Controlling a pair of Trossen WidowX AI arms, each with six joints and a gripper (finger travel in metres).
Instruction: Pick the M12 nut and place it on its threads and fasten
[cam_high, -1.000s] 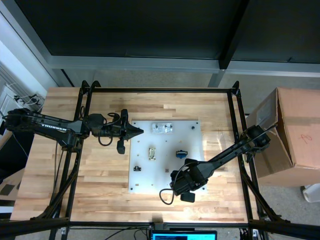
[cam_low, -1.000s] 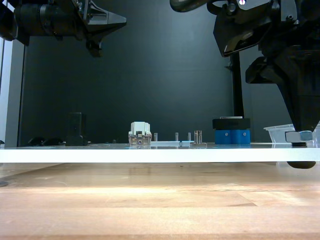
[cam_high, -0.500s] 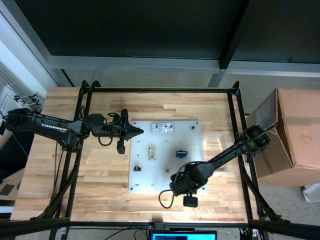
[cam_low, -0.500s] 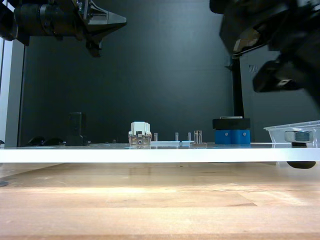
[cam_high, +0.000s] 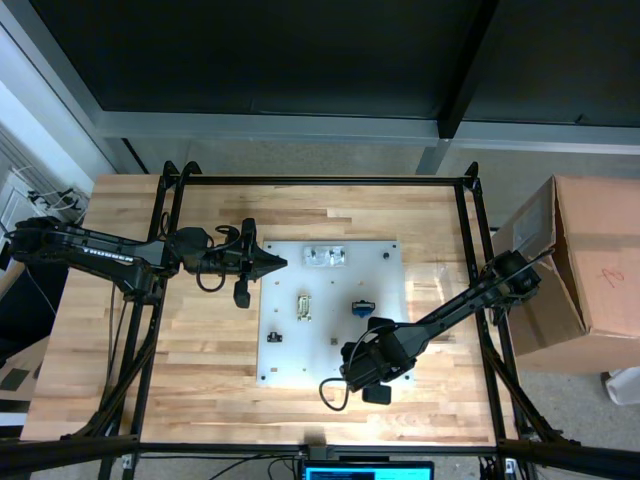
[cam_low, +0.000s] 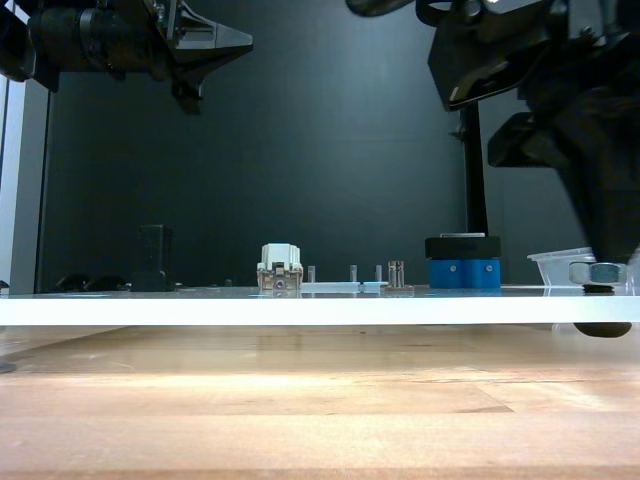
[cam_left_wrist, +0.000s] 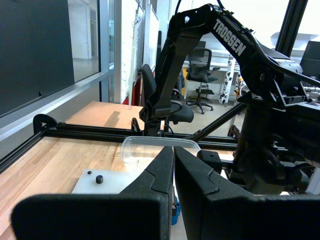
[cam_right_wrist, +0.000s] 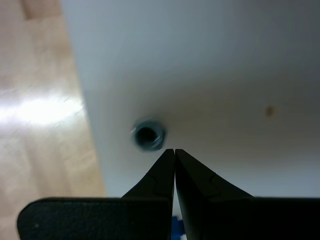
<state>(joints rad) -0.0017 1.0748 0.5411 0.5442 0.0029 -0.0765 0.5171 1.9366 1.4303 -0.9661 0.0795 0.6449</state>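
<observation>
The silver nut (cam_low: 597, 272) sits on top of its short black stud (cam_low: 598, 288) at the white board's (cam_low: 300, 305) near right edge, level and free of any grip. In the right wrist view the nut (cam_right_wrist: 148, 135) lies just beside my right gripper (cam_right_wrist: 174, 150), whose fingers are shut together with nothing between them. The right gripper (cam_low: 606, 252) hangs right above the nut. The right arm hides the nut in the high view. My left gripper (cam_high: 280, 263) hovers shut over the board's far left edge, high above it (cam_low: 245, 42).
A clear tray (cam_low: 560, 258) stands behind the stud. A blue-and-black block (cam_low: 463, 262), a white connector (cam_low: 280, 270) and small posts (cam_low: 396, 272) stand mid-board. A cardboard box (cam_high: 585, 270) sits past the table's right edge.
The right gripper's tips were at the nut, then it lifted and its wrist swung; now it is back down just over the nut. The nut stayed on its stud. Left arm unmoved.
</observation>
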